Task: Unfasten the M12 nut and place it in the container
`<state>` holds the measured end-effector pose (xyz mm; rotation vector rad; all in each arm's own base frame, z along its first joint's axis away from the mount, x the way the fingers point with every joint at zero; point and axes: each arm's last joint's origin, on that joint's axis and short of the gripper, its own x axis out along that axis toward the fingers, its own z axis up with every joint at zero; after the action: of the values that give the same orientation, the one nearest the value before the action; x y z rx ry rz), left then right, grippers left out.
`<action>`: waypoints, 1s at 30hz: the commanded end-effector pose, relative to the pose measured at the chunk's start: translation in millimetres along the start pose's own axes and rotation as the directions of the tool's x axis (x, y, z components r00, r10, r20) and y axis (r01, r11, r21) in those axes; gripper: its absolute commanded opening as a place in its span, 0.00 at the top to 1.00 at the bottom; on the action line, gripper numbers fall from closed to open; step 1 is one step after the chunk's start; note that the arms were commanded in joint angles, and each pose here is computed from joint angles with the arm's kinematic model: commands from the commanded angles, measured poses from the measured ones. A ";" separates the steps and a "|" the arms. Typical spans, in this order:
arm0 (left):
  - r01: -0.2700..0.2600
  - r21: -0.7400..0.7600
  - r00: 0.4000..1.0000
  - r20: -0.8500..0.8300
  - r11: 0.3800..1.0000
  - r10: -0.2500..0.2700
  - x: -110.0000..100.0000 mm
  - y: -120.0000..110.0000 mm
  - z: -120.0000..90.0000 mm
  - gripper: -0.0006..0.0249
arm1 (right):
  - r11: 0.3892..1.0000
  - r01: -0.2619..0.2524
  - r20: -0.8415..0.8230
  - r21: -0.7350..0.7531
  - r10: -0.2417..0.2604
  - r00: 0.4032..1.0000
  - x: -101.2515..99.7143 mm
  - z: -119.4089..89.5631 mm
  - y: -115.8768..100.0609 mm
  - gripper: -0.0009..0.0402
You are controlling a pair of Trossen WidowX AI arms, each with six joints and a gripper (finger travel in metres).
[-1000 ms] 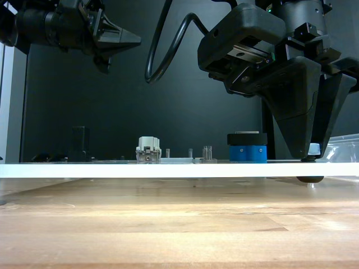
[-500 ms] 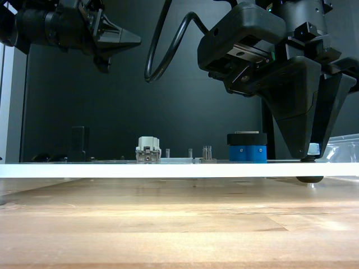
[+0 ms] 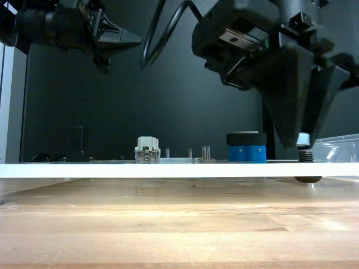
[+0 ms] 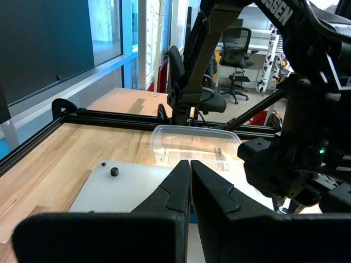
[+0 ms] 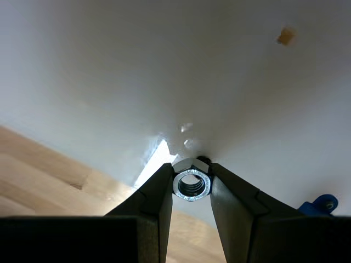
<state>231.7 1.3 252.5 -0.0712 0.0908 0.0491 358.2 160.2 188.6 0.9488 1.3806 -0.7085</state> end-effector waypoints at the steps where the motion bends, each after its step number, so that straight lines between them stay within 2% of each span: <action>1: 0.000 0.000 1.000 0.000 1.000 0.000 0.1 0.0 0.0 0.98 | 1.000 0.018 -0.004 0.001 -0.018 1.000 1.3 -0.3 -1.5 0.88; 30: 0.000 0.000 1.000 0.000 1.000 0.000 0.1 0.0 -0.1 0.98 | 1.000 0.028 0.000 -0.012 -0.028 1.000 10.4 -0.1 -5.2 0.88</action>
<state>231.7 1.3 252.4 -0.0712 0.0915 0.0491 354.9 159.2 179.0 0.9337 1.3993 -0.7165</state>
